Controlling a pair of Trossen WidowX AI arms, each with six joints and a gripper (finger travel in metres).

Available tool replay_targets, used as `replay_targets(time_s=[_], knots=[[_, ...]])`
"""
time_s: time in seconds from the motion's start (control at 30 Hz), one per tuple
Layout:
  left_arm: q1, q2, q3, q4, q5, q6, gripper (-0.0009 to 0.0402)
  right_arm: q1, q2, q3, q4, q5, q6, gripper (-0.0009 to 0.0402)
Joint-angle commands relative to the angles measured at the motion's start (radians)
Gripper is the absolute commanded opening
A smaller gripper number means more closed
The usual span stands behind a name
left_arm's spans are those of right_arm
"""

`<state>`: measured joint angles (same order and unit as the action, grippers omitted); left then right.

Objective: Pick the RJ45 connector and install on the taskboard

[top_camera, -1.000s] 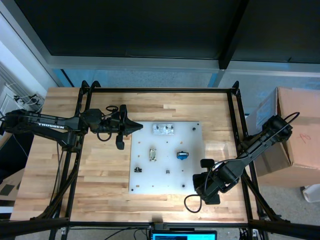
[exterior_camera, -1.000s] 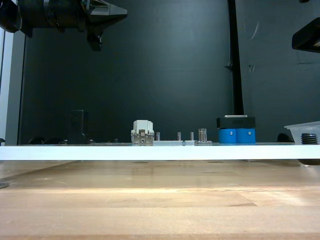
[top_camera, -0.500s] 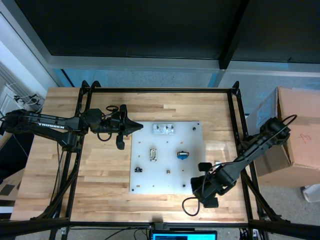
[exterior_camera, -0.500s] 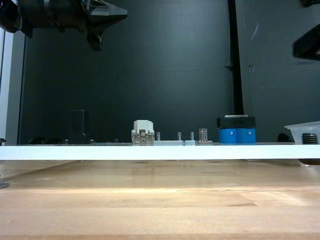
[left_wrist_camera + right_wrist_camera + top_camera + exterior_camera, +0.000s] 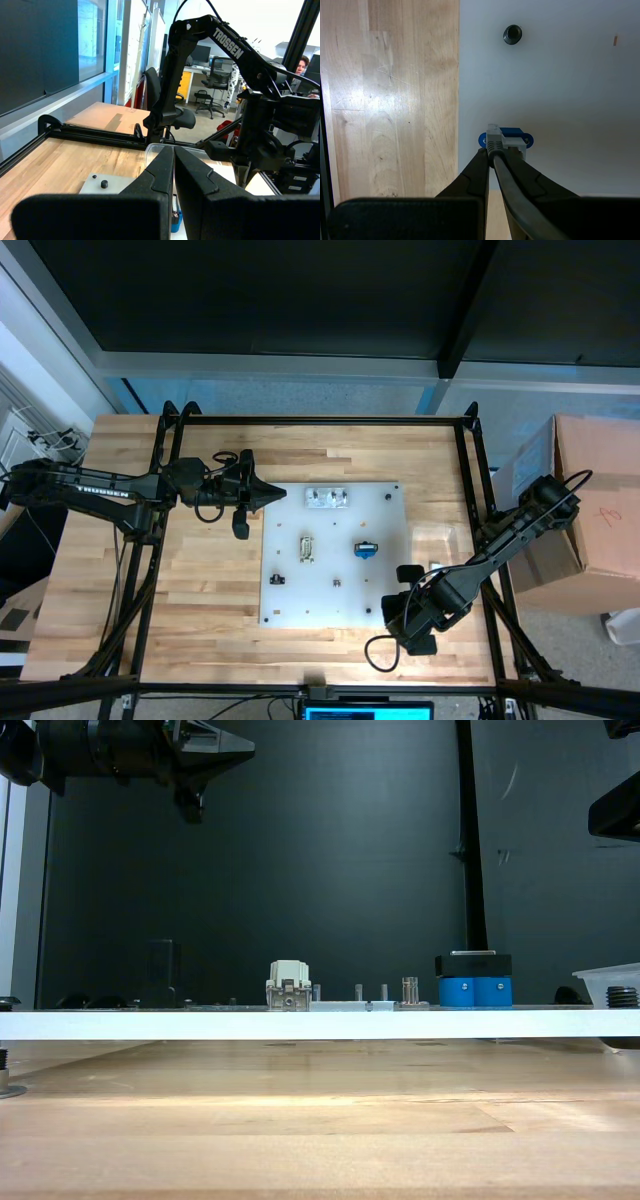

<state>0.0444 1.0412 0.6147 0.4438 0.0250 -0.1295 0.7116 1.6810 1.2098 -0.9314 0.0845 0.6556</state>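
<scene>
my left gripper hangs above the taskboard's far left corner, fingers pressed together. my right gripper is raised over the taskboard's near right corner, clamped on the rj45 connector, which is held clear of the taskboard.

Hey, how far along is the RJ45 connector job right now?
Done: the pick; the right gripper is shut on the RJ45 connector. In hand: it hangs high over the taskboard, the blue mount beyond it. Remaining: seating it. The left gripper, shut and empty, hovers at the board's left edge.
</scene>
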Motion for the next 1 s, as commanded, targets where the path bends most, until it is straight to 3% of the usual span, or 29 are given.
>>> replay_targets(time_s=[0.03, 1.0], knots=[[0.000, 0.000, 0.000, 0.003, 0.000, 0.000, 0.0000, 0.001, -0.003, 0.002, -0.001, 0.002, -0.002, 0.0000], [0.000, 0.000, 0.000, 0.002, 0.000, 0.000, 0.0000, 0.000, -0.088, 0.043, -0.133, 0.002, -0.014, 0.0000]])
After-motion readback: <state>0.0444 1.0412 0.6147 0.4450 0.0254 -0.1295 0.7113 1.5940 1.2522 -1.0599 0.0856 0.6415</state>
